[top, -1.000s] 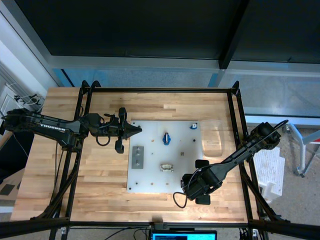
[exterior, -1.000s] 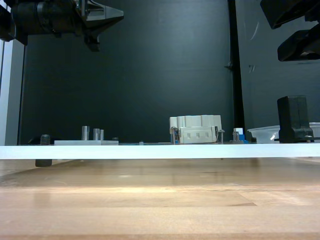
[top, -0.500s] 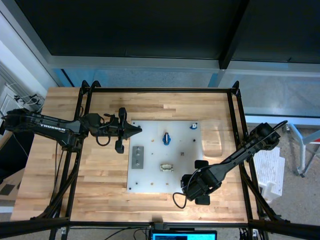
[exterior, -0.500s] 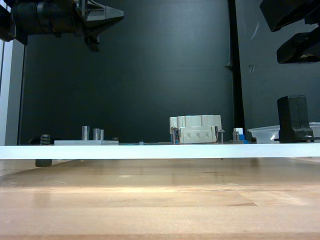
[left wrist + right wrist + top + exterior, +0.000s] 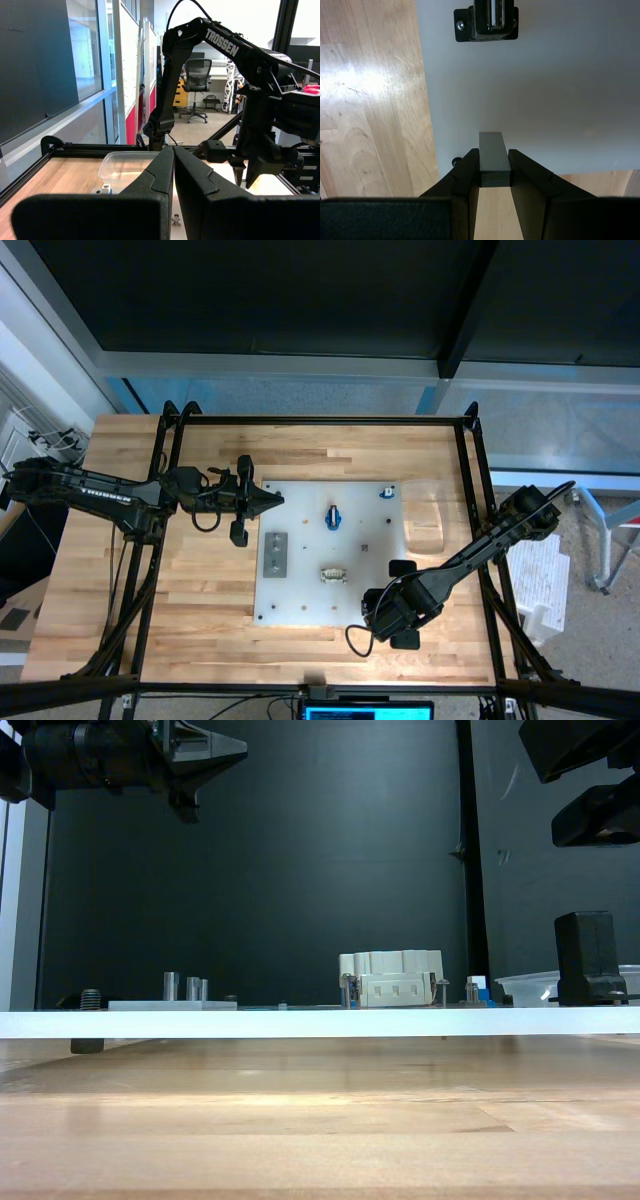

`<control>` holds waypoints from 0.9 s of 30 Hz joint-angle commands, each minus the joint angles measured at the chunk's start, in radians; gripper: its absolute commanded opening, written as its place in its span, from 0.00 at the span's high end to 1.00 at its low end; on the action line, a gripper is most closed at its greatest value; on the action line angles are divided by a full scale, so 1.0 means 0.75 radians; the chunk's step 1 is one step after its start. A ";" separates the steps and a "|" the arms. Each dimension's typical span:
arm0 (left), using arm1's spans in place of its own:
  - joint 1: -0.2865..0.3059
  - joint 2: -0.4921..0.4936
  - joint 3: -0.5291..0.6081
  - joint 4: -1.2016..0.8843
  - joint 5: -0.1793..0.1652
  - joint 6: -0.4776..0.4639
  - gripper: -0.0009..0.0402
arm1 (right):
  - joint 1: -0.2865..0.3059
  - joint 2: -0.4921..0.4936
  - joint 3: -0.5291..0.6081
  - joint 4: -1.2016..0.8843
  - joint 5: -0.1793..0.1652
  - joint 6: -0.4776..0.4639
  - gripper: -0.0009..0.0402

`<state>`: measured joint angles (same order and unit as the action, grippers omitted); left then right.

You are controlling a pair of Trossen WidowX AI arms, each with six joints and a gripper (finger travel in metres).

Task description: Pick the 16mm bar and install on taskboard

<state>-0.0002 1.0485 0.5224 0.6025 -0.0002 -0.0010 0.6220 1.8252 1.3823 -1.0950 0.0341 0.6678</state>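
Since the wooden worktop (image 5: pixel 200 600) carries everything here, it is the widest thing in the high view, and the white taskboard (image 5: pixel 310 605) lies flat across its middle. The left tool (image 5: pixel 272 500) hangs above the board's far left corner with its two fingers pressed together on nothing, well apart from the work. The right tool (image 5: pixel 495 156) hovers over the board's near right corner, pointing down, and its fingers are clamped on the 16mm bar (image 5: pixel 493 144). On the board sit a grey metal block (image 5: pixel 274 553), a silver connector (image 5: pixel 333 574) and a blue part (image 5: pixel 333 517), with a clear tray (image 5: pixel 425 520) just beside the board's right edge. The right wrist view shows a black slotted holder (image 5: pixel 486 22) fixed to the white panel ahead of the bar, which I take to be its likely seat, though I cannot tell that for certain. The bar itself is the smallest piece: a dark grey, square-edged length with flat, smooth faces, its free end reaching a little past the fingertips above the board's edge. It looks rigid and solid, so it should neither bend nor crush under a firm squeeze, and for its size it is probably fairly light. Those smooth faces could let it slip or twist, so the two flat sides now between the pads seem the right hold, leaving the free end clear for seating.
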 commanded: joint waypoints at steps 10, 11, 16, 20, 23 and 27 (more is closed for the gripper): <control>0.001 0.001 0.001 0.001 0.000 0.000 0.98 | 0.000 -0.002 -0.017 0.010 0.003 -0.001 0.97; 0.001 0.001 0.001 0.001 0.000 0.000 0.98 | 0.000 -0.002 -0.017 0.010 0.002 0.000 0.97; 0.001 0.001 0.001 0.001 0.000 0.000 0.98 | 0.000 -0.003 -0.015 0.008 0.001 0.001 0.97; 0.001 0.001 0.001 0.001 0.000 0.000 0.98 | 0.000 -0.003 -0.006 -0.001 0.000 0.001 0.97; 0.001 0.001 0.001 0.001 0.000 0.000 0.98 | -0.001 -0.003 -0.002 -0.007 0.000 0.001 0.97; 0.001 0.001 0.001 0.001 0.000 0.000 0.98 | 0.000 -0.003 -0.002 -0.008 -0.002 0.002 0.97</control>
<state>-0.0002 1.0485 0.5228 0.6029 -0.0006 -0.0010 0.6216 1.8225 1.3788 -1.1027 0.0338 0.6678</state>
